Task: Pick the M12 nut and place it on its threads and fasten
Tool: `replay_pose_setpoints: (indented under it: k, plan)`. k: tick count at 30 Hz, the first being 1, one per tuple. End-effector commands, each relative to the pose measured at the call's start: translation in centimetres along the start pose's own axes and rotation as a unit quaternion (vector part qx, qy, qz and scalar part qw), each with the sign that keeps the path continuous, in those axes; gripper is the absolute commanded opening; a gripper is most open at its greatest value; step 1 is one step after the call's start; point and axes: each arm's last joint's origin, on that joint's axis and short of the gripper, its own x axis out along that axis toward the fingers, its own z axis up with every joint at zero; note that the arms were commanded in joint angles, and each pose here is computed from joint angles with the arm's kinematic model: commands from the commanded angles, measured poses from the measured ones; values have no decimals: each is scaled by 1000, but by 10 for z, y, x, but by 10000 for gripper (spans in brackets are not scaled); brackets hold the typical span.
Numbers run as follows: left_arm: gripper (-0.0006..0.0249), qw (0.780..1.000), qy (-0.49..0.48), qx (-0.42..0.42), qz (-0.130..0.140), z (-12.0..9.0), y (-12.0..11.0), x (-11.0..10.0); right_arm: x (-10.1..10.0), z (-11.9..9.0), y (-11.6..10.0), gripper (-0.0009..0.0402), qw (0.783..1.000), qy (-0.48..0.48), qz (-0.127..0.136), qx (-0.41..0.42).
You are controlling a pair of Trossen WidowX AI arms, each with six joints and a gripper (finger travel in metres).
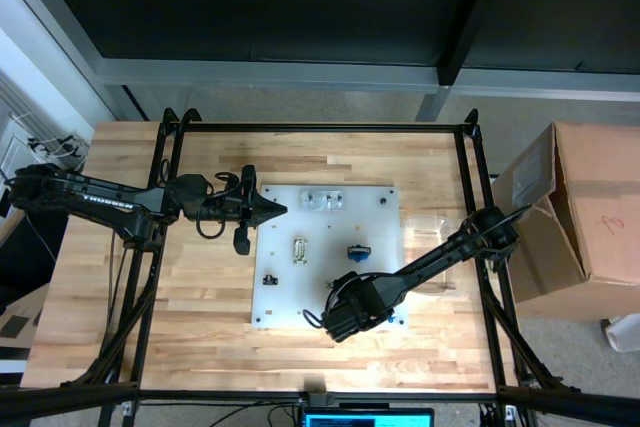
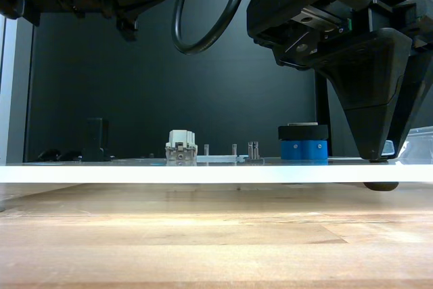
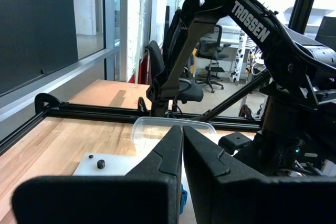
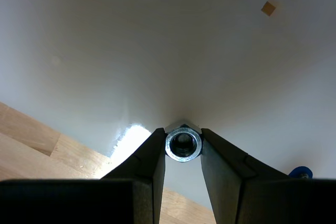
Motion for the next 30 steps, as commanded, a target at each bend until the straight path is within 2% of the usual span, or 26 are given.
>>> replay_pose_setpoints:
  k: [1,6,9,22,30]
  plan:
    - [0,1000,0,0,0,0,0,0,-1,0,0,0,1000,-2,2,1]
    - [0,1000,0,0,0,0,0,0,-1,1,0,4,1000,-6,2,1]
    - [0,1000,0,0,0,0,0,0,-1,1,0,19,1000,-10,2,0]
    - [0,1000,0,0,0,0,0,0,-2,1,0,138,1000,-9,4,1]
    - [0,1000,0,0,0,0,0,0,-11,1,-1,191,1000,-10,14,-9]
